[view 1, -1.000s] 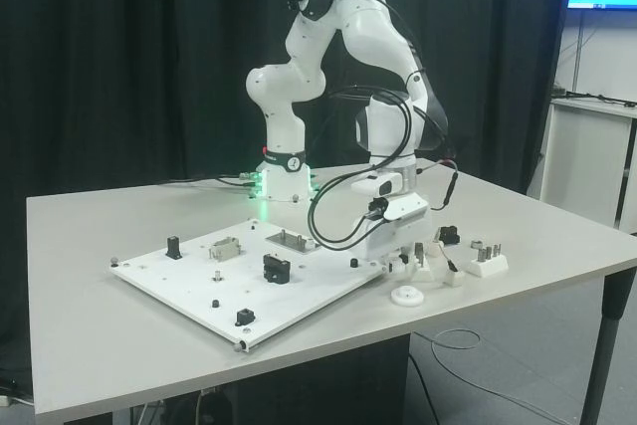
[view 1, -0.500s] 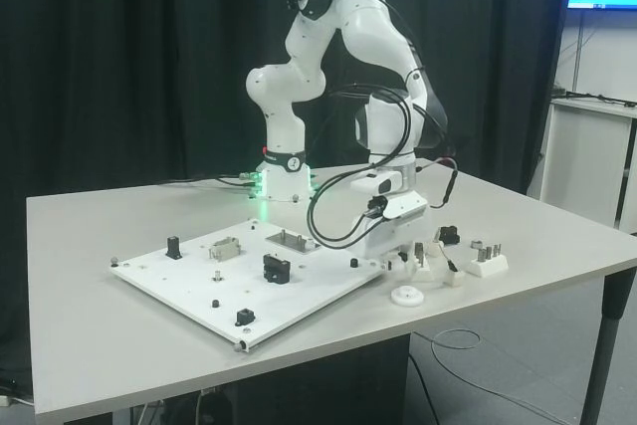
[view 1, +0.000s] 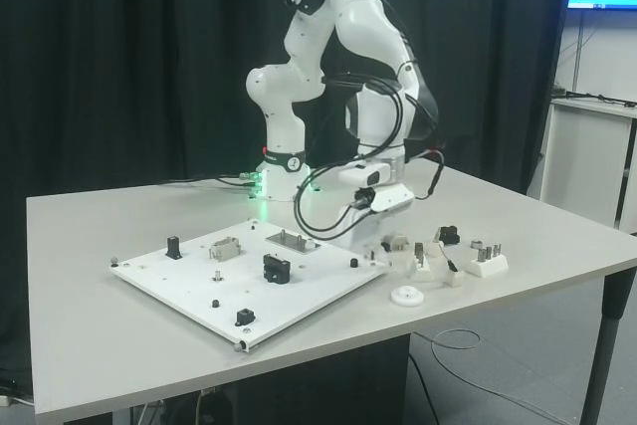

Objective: Insert medium gear.

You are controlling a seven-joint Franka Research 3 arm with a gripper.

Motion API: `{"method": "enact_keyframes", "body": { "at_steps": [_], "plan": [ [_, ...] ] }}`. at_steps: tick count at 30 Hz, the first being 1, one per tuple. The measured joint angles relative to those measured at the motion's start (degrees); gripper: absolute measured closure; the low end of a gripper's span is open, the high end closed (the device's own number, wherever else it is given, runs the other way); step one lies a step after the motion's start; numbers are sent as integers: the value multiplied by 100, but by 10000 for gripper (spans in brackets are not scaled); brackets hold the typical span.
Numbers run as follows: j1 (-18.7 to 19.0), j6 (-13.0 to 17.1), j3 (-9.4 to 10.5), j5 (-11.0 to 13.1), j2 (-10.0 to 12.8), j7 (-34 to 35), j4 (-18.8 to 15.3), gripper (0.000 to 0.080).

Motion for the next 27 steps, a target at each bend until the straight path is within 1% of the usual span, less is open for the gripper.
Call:
{"method": "enact_keyframes", "body": {
  "at_steps": [6,15,21,27],
  "plan": [
    [-1,-141,-82,-189,-233,-72,-249,406],
    [-4,-135,-180,-351,-597,-209,-746,406],
    [-4,-33,-240,-408,-800,-325,-1072,406],
    [-4,197,-280,-408,-971,-437,-1404,406]
  ]
}}
